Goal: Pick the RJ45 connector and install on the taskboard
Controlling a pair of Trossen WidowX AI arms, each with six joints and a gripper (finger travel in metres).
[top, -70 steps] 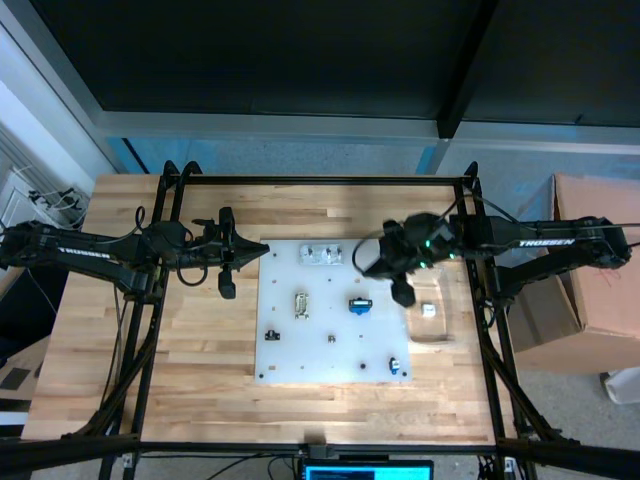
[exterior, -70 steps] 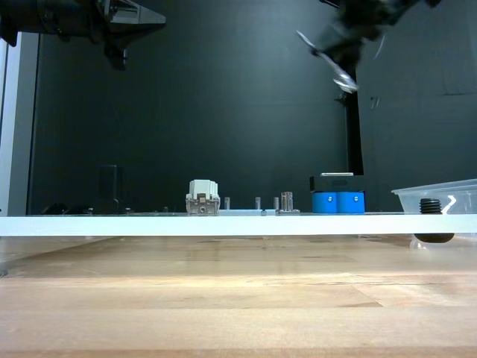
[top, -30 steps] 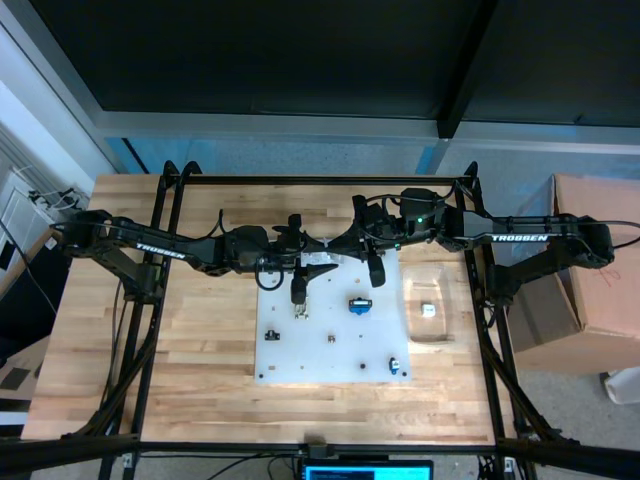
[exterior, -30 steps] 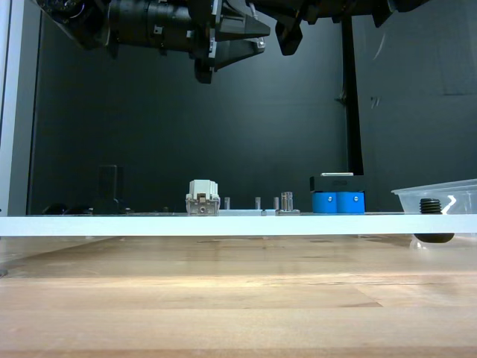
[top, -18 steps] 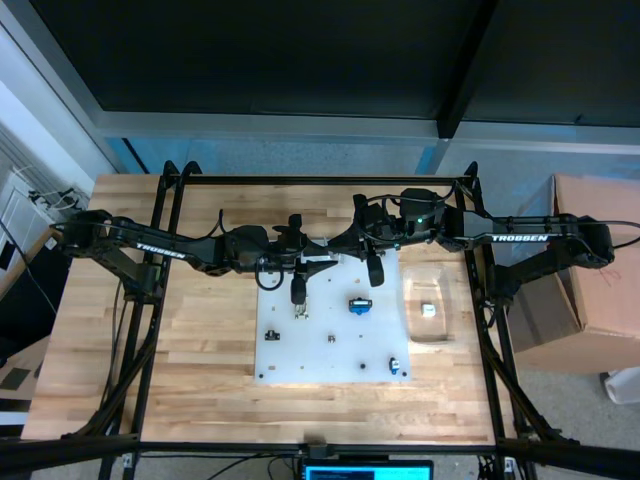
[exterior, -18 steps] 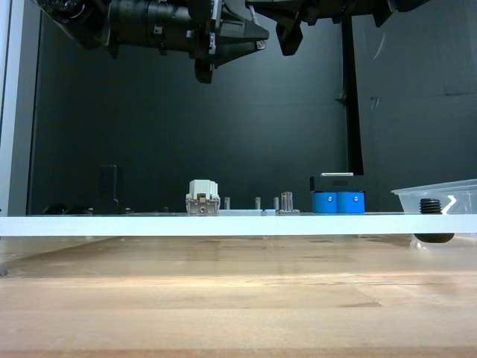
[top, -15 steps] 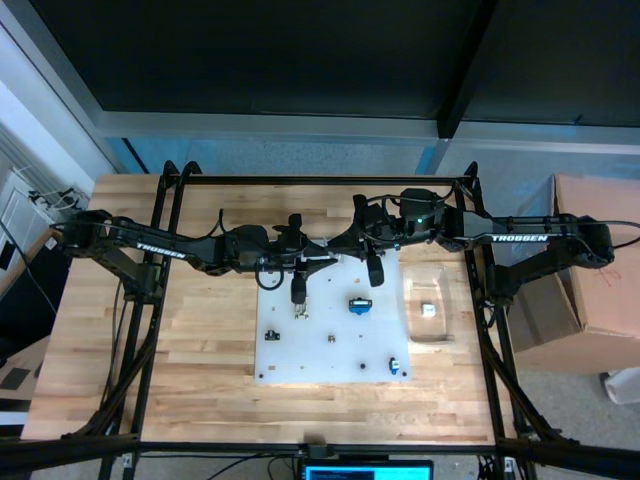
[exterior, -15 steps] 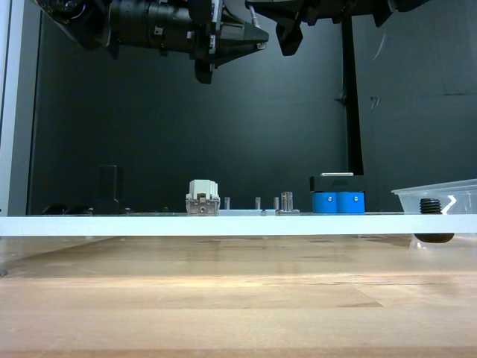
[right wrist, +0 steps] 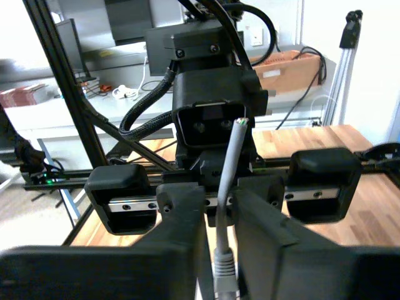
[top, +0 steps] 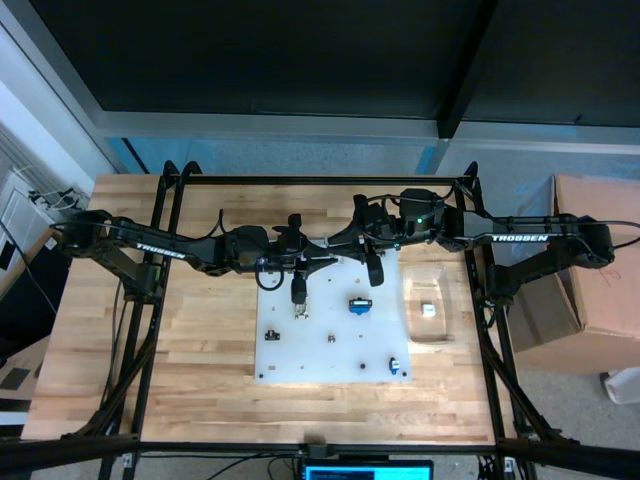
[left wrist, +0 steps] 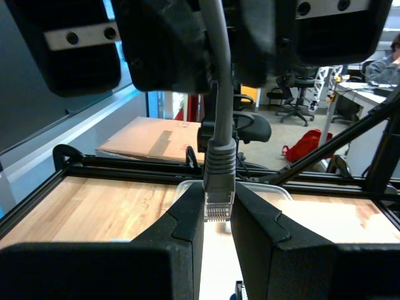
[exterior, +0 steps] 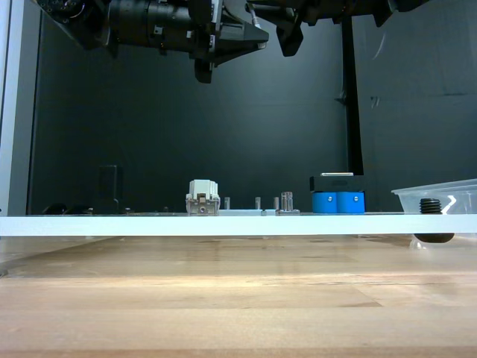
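Note:
The RJ45 connector (left wrist: 219, 203), a clear plug with a grey boot on a short grey cable (right wrist: 226, 187), hangs in the air between the two arms, above the far edge of the white taskboard (top: 300, 355). My left gripper (left wrist: 217, 215) is shut on the plug from both sides. My right gripper (right wrist: 222, 250) faces it tip to tip and is shut on the cable just behind the boot. In the high view the left gripper (top: 320, 258) and right gripper (top: 340, 244) meet. In the low view the left gripper (exterior: 256, 36) is high above the board.
The board carries a metal socket (top: 300, 303), a blue block (top: 359, 305) and small fittings. A clear tray (top: 445, 335) holding a white piece (top: 428, 310) lies right of the board. In the low view a white socket (exterior: 202, 198) and blue block (exterior: 338, 201) stand up.
Since 2.3 s ago both arms swung inward and met above the board's far edge, the right one bringing the cable. Over the last second they have barely moved.

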